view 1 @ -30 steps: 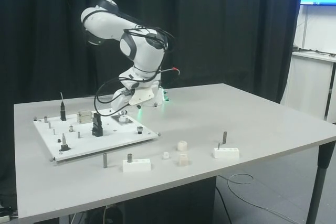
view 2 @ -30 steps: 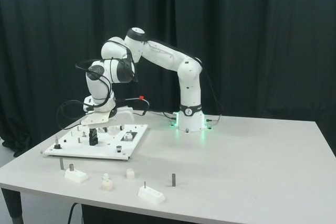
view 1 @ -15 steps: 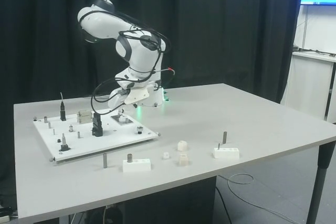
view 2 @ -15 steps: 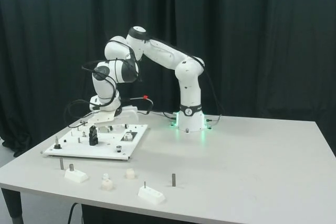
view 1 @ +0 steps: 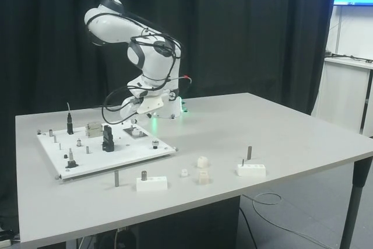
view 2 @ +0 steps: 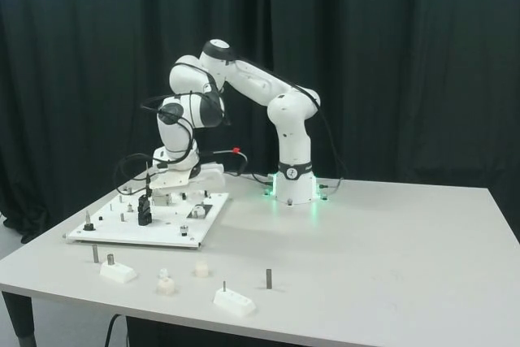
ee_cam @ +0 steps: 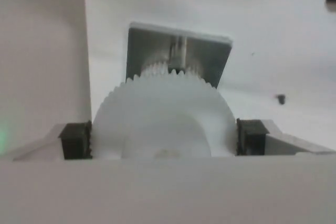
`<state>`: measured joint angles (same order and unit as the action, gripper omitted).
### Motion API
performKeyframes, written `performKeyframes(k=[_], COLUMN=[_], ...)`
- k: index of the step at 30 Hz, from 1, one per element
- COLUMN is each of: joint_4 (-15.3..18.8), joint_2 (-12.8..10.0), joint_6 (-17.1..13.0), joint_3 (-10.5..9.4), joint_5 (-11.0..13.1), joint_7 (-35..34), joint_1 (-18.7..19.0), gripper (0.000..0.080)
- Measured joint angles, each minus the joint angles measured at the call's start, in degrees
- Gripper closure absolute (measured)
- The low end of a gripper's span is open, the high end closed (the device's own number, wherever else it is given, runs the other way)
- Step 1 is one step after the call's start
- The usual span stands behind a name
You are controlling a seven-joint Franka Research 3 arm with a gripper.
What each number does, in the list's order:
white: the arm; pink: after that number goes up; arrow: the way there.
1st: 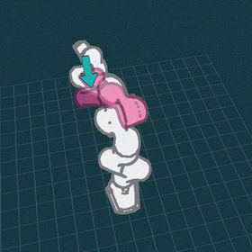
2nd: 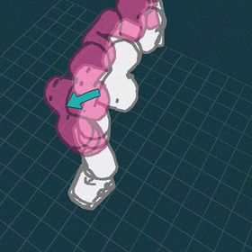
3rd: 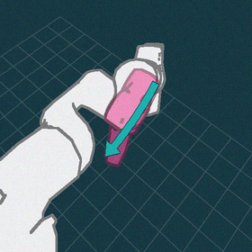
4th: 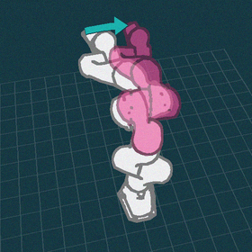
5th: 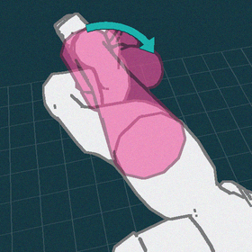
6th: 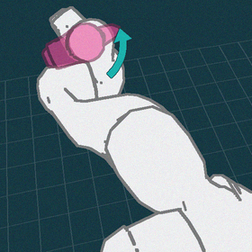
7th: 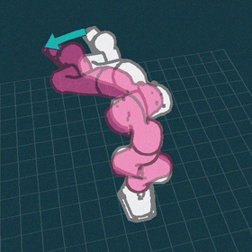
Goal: Insert large gear.
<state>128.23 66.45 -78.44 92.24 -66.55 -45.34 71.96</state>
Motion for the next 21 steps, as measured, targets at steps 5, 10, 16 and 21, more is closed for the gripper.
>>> performKeyframes(k=[5,10,16,21], joint_4=[2.53,4.75,7.06,8.8], joint_2=[0.0,-0.01,0.01,0.04], joint_6=[-0.27,-0.7,-1.31,-2.5], joint_3=[-1.07,-1.95,-2.5,-2.57], joint_5=[-0.89,-1.9,-2.83,-3.34], joint_7=[-0.12,-0.12,-0.1,0.16], joint_1=[-2.73,-5.55,-8.81,-11.33], gripper=[0.0209,0.0209,0.0209,0.0209])
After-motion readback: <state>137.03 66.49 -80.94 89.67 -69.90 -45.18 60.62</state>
